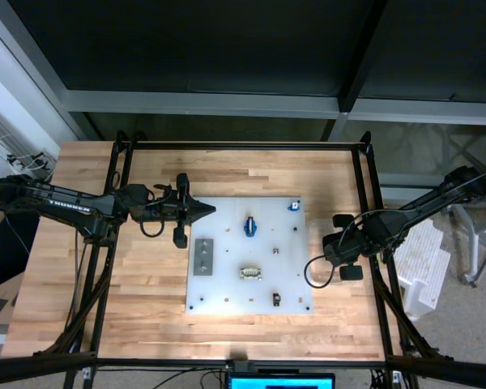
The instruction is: Pick the 16mm bar and install on taskboard
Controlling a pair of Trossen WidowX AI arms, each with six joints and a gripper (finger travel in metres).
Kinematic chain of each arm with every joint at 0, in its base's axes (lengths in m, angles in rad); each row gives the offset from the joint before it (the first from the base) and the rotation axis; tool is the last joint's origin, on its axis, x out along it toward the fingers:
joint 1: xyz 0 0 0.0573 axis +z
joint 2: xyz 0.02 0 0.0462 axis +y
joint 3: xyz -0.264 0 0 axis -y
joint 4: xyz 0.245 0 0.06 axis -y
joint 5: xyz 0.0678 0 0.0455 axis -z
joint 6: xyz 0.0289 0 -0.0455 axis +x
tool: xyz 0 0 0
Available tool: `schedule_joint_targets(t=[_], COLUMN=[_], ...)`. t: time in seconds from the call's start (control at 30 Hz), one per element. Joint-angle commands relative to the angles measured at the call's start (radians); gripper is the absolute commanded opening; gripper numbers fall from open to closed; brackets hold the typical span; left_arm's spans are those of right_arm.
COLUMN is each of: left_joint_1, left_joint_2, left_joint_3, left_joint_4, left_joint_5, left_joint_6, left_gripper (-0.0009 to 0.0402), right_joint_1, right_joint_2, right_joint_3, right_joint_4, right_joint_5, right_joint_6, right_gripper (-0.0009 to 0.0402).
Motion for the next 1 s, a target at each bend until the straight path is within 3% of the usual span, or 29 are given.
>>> schedule_joint_targets(t=[0.03, 0.5, 1.0], left_joint_1=[0.0, 0.0, 0.0], left_joint_2=[0.0, 0.0, 0.0], left_joint_3=[0.0, 0.0, 0.0], left_joint_4=[0.0, 0.0, 0.0], left_joint_5=[0.0, 0.0, 0.0], left_joint_6=[0.0, 0.0, 0.0], left_gripper=[0.0, 0.0, 0.0], right_joint_1=[0.0, 0.001, 0.0], right_joint_2=[0.0, 0.01, 0.106], right_joint_3=[0.04, 0.103, 0.18], right_joint_4=[-0.037, -0.078, -0.074], right_joint_5=[0.001, 0.001, 0.003], right_joint_6=[0.0, 0.011, 0.013], right_gripper=[0.002, 0.002, 0.002])
